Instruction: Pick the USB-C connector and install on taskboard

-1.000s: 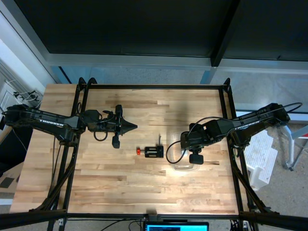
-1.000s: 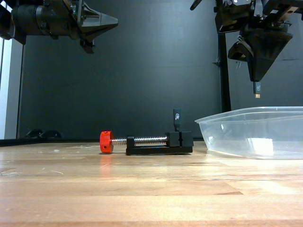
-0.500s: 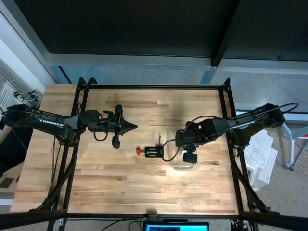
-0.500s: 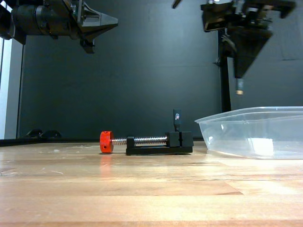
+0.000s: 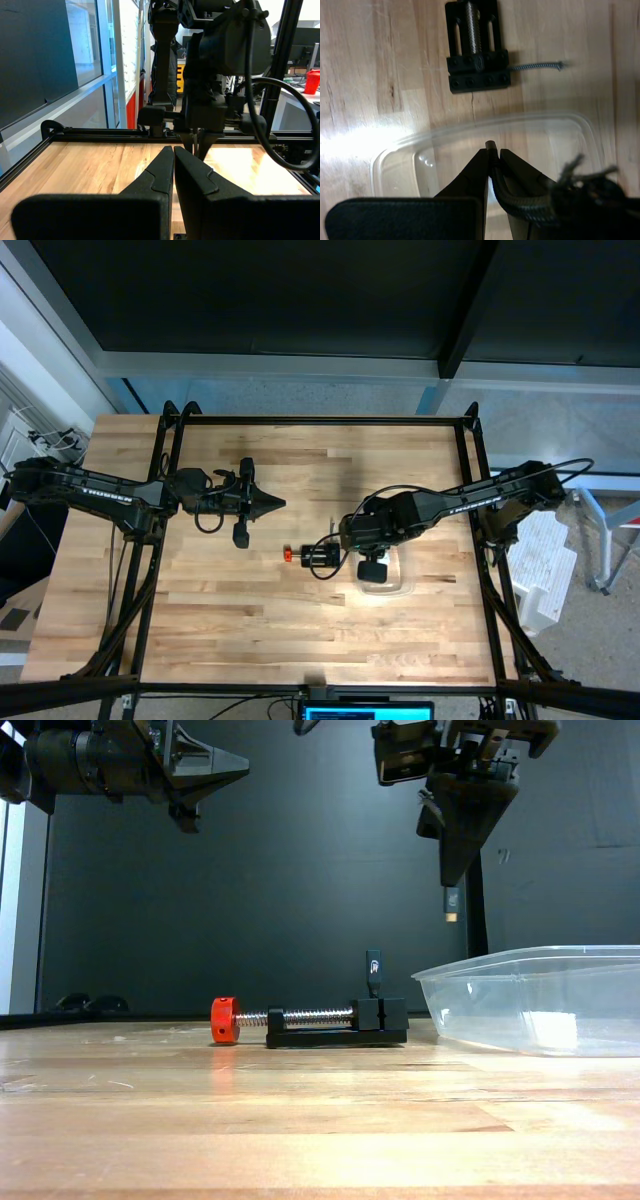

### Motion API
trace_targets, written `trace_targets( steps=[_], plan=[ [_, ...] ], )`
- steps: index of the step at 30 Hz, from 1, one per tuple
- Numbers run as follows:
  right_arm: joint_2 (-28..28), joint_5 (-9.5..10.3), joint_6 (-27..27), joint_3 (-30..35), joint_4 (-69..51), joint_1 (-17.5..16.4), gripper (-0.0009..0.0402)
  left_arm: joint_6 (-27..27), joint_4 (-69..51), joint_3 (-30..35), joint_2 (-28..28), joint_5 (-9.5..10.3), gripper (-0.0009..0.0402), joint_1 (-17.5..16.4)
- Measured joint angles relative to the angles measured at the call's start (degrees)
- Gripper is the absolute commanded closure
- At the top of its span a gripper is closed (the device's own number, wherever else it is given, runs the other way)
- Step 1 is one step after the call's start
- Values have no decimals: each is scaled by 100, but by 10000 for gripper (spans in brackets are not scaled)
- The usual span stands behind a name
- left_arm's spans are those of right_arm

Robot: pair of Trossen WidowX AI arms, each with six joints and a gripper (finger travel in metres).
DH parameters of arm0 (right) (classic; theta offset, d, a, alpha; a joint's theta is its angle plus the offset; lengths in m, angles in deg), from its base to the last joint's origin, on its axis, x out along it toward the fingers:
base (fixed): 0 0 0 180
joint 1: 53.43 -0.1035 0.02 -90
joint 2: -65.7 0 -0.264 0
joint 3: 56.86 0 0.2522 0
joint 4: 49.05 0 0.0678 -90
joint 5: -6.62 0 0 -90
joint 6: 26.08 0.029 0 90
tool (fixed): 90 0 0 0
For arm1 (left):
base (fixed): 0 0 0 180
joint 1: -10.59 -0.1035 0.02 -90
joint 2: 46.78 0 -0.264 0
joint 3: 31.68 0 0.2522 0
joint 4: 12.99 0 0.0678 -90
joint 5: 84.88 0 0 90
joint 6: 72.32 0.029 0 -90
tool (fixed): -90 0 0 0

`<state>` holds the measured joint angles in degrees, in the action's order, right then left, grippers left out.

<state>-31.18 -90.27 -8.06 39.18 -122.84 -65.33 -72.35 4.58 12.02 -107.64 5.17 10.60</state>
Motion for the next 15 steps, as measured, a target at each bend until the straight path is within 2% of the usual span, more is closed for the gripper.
trace_targets(
  steps=[15],
  plan=[
    [-710,-22,-76,737,-33,120,393,-2,2,2,0,-2,393,0]
  ],
)
